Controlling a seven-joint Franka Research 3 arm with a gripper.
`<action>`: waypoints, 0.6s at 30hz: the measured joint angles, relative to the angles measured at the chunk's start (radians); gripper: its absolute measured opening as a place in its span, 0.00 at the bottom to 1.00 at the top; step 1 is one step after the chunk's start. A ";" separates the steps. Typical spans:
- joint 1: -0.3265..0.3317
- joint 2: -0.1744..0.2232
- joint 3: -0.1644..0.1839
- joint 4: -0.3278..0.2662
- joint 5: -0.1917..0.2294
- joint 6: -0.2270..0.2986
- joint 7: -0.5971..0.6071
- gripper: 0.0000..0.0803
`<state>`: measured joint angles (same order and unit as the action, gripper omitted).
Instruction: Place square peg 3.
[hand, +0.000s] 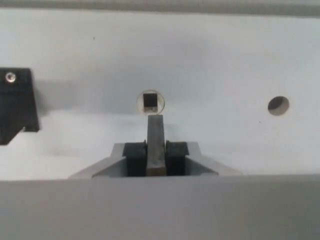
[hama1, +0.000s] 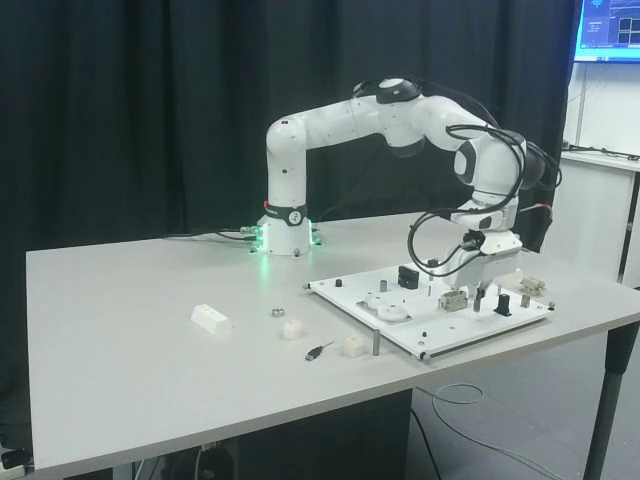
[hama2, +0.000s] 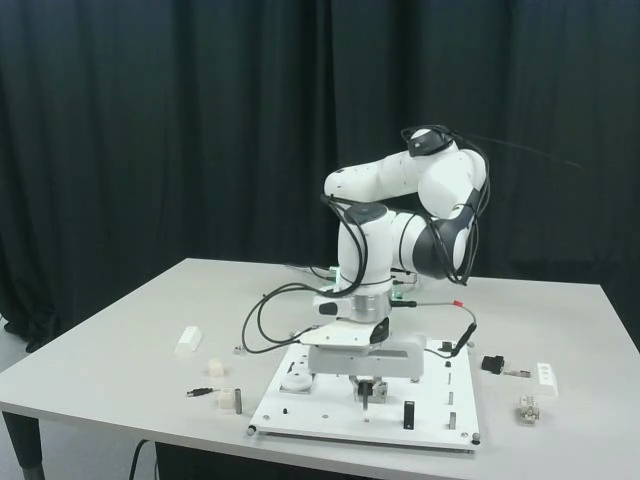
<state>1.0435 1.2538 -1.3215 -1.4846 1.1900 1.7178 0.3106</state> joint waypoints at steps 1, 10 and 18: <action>0.001 -0.002 -0.002 0.000 0.000 -0.002 0.000 0.09; 0.002 -0.008 -0.013 0.001 0.000 -0.015 0.000 0.09; 0.002 -0.008 -0.017 0.003 0.000 -0.016 0.000 0.09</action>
<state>1.0454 1.2453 -1.3380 -1.4817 1.1900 1.7014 0.3102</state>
